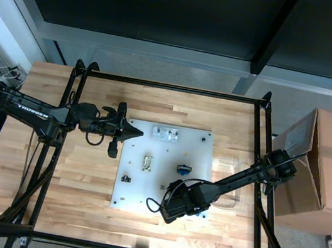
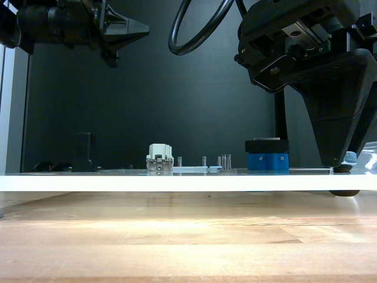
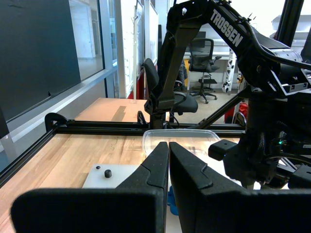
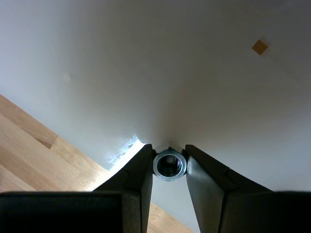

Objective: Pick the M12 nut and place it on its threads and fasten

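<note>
The small silver M12 nut (image 4: 169,164) sits between the fingers of my right gripper (image 4: 169,160), which press against both of its sides. It lies flat, hole up, just over the white board (image 4: 194,73). In the low view the right gripper (image 2: 340,166) points straight down, its tips at a dark stub (image 2: 341,170) on the board's near right edge. Whether the nut is threaded on its stud I cannot tell. From above, the right gripper (image 1: 170,212) hides the nut. My left gripper (image 1: 137,133) hovers shut and empty at the board's far left edge, its fingers (image 3: 158,162) together.
A clear tray (image 1: 231,198) lies right of the board. A blue block (image 2: 268,160), a white connector (image 2: 159,159) and thin silver pins (image 2: 224,160) stand on the board. A cardboard box (image 1: 324,169) sits off the table's right side.
</note>
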`<control>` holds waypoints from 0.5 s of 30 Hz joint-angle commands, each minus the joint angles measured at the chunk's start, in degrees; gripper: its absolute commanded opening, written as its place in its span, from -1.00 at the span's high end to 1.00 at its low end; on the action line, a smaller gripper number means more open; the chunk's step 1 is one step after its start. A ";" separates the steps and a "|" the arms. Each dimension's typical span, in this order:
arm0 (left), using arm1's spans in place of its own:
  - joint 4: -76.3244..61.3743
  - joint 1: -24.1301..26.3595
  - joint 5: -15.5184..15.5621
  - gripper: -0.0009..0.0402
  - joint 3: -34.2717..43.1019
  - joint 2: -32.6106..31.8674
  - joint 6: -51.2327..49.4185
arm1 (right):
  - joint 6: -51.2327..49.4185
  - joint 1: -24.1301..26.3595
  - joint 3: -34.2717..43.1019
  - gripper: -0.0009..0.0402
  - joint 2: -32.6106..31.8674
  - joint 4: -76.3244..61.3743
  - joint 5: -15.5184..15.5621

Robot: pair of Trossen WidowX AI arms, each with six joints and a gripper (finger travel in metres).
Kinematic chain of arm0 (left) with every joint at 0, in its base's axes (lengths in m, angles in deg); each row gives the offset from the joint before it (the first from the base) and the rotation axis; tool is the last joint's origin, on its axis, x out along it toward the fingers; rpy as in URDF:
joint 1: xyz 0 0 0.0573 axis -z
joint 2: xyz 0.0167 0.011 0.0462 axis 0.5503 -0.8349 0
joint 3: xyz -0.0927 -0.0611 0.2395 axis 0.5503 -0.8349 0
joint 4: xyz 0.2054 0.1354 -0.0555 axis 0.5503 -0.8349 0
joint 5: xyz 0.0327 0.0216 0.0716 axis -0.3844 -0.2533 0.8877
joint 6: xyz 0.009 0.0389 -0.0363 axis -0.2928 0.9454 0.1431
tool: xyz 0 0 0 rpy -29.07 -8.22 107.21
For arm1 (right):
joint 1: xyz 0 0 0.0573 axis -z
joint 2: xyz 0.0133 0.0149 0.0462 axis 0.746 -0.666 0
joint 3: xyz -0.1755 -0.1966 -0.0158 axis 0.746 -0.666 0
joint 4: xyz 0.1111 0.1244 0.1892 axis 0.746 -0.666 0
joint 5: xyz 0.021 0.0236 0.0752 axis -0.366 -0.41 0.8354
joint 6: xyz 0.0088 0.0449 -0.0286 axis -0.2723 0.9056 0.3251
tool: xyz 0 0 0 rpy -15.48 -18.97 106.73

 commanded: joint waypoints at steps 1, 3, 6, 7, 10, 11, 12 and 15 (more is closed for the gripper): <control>0.00 -0.02 -0.02 0.96 0.00 -0.02 0.00 | -0.02 0.00 -0.02 0.53 -0.09 -0.11 0.00; 0.00 0.00 -0.02 0.96 0.00 -0.02 0.00 | -0.04 0.00 0.00 0.43 -0.09 -0.11 0.00; -0.02 -0.02 -0.02 0.96 0.00 -0.02 0.00 | -0.22 -0.02 0.00 0.27 -0.09 -0.11 0.00; -0.02 0.00 -0.02 0.96 0.00 -0.02 0.00 | -0.24 0.00 0.00 0.22 -0.02 -0.13 0.00; 0.00 -0.02 -0.02 0.96 0.00 -0.02 0.00 | -0.24 0.00 0.00 0.07 0.24 -0.15 0.00; 0.00 0.00 -0.02 0.96 0.00 -0.02 0.00 | -0.24 0.02 0.00 0.03 0.50 -0.31 0.00; 0.00 0.00 -0.02 0.96 0.00 -0.02 0.00 | -0.28 0.02 0.00 -0.02 0.70 -0.46 0.00; 0.00 -0.02 -0.02 0.96 0.00 -0.02 0.00 | -0.26 0.02 0.00 -0.13 1.62 -0.59 0.02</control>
